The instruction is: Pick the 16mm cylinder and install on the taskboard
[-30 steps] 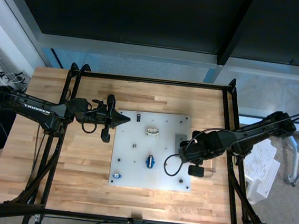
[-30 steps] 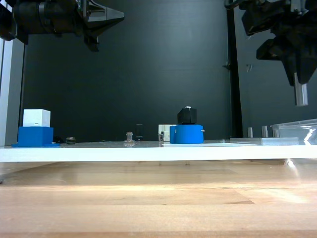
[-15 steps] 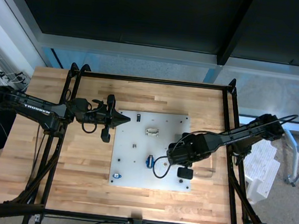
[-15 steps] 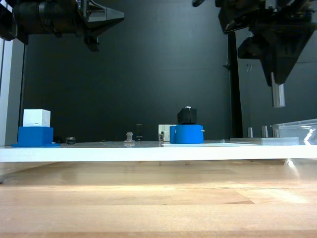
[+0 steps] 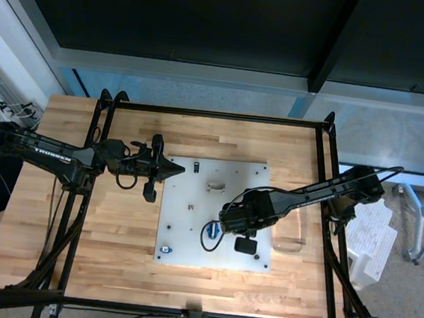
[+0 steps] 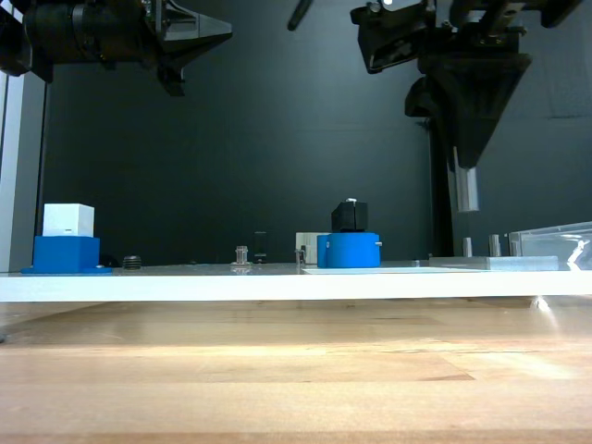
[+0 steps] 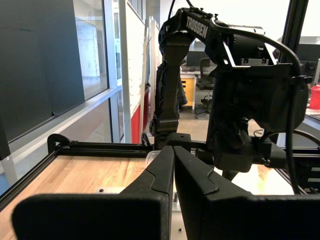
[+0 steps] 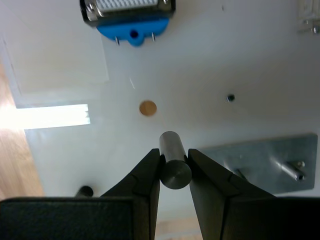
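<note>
Grey 16mm cylinder (image 8: 175,172) in right gripper (image 8: 173,155) jaws above white taskboard (image 5: 182,231); left gripper (image 5: 177,169) alongside, jaws together

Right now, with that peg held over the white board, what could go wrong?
The right gripper, above the board, pinches the peg only by its upper end, so it might tilt or slip. The round hole lies off the peg's line; lowering now could hit board. The left gripper hangs shut by the board's left edge.
</note>
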